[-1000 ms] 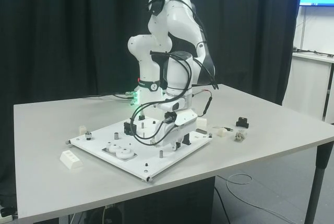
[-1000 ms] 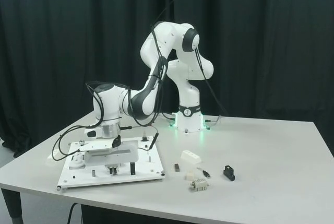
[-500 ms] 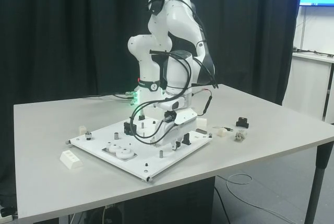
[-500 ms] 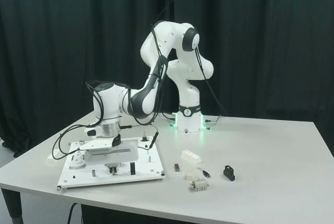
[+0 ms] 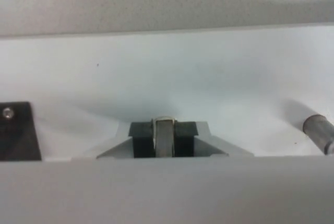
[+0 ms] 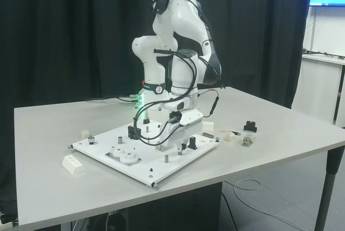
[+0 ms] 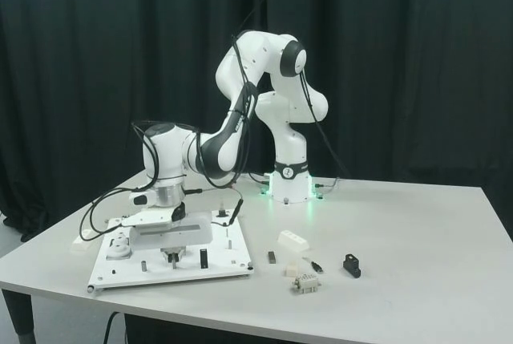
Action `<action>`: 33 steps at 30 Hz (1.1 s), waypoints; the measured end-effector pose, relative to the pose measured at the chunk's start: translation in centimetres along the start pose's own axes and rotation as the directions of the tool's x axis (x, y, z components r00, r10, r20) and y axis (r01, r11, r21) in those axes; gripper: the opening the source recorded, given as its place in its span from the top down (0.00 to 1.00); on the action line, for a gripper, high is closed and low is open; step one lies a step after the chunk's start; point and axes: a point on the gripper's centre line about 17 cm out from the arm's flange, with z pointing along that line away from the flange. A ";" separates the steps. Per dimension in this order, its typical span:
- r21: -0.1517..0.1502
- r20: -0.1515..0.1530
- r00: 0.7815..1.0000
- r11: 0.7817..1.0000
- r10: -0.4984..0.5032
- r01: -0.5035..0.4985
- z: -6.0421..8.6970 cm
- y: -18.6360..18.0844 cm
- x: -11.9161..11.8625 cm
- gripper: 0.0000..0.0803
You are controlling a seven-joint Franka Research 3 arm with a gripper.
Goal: Remove square peg 3.
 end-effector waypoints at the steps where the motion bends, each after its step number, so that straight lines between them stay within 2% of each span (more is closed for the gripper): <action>1: 0.000 -0.001 1.000 1.000 0.000 0.000 0.0 0.0 0.0 0.90; 18: 0.001 -0.007 1.000 1.000 -0.026 0.026 -0.9 -0.1 0.2 0.90; 33: 0.010 -0.017 0.997 0.997 -0.080 0.081 -4.3 -1.1 0.8 0.90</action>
